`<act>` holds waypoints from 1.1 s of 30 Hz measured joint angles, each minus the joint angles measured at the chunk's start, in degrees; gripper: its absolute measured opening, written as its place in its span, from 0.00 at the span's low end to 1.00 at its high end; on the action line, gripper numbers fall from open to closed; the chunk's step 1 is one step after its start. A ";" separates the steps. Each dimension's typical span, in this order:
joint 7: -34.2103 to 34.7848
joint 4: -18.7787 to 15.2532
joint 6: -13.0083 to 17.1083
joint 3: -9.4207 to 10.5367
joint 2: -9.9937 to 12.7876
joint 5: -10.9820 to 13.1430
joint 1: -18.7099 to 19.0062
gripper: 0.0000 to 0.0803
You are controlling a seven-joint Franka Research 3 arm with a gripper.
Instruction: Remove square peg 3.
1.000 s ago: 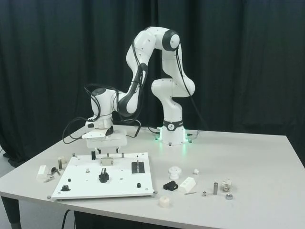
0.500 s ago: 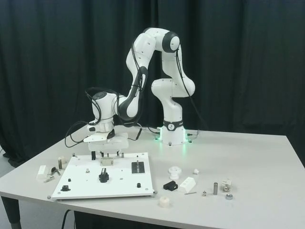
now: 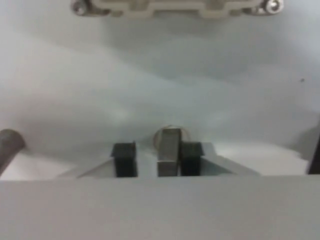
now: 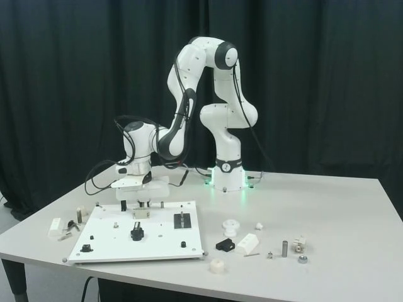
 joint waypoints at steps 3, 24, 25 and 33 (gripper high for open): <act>-0.72 -0.01 1.03 -0.17 0.26 0.00 -0.07 0.19; -1.47 -0.27 1.28 -0.44 0.08 0.00 -0.05 0.10; -1.47 -0.29 1.25 -0.45 0.03 0.00 -0.05 0.10; -1.48 -0.30 0.40 -0.83 -0.97 -0.07 -0.03 0.10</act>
